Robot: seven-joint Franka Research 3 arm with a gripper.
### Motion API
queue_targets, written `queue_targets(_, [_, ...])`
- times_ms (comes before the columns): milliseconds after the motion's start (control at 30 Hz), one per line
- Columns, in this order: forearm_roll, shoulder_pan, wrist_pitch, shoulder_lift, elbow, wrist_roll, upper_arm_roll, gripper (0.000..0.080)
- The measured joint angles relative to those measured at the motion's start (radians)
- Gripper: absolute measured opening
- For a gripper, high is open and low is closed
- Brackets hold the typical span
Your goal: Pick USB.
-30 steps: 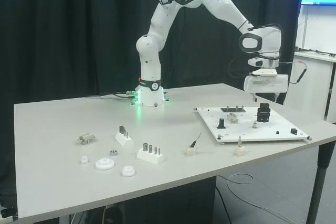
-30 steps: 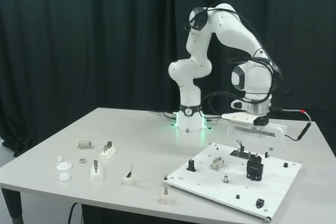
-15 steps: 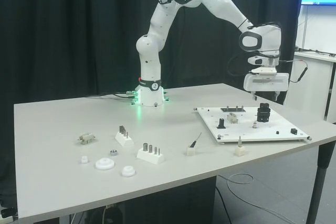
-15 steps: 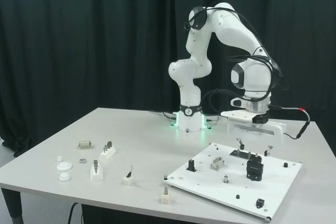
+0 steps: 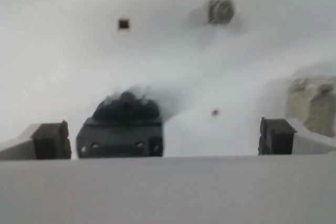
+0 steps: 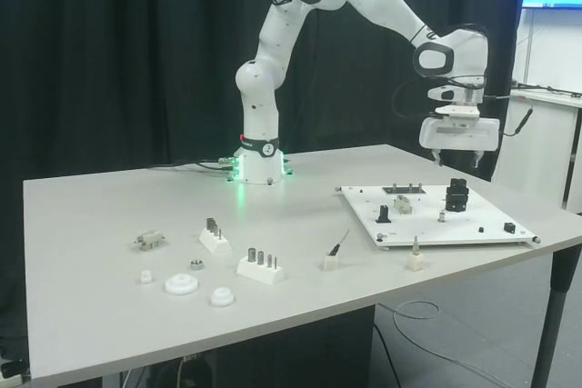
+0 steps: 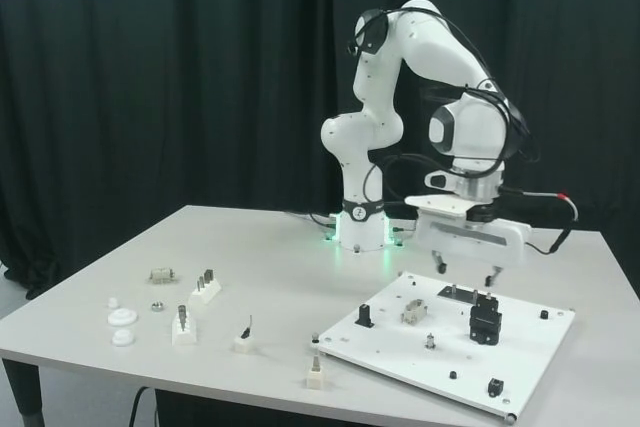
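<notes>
Second room view, left to right: we see small parts [image 7: 122,319] laid out apart on the table [image 7: 270,247], each on its own stand, presumably so a claw can reach them singly. Right of them lies the white board [image 7: 530,352]. We cannot pick out the USB with certainty; we judge it sits among the board's fixtures. The gripper [image 7: 466,271] hangs above the board, fingers spread wide and empty. Since half a second ago it has risen and swung leftward.
</notes>
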Motion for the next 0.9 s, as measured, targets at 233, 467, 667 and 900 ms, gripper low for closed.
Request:
queue_targets(233, [-0.027,-0.001,-0.052,-0.015,0.015,-0.060,-0.052,0.0800])
queue_targets(467, [-0.044,-0.008,-0.102,-0.023,0.030,-0.143,-0.112,0.0800])
queue_targets(667, [-0.061,-0.026,-0.133,-0.030,0.034,-0.206,-0.151,0.0800])
queue_targets(900, [-0.093,-0.077,-0.151,-0.036,0.034,-0.253,-0.170,0.0800])
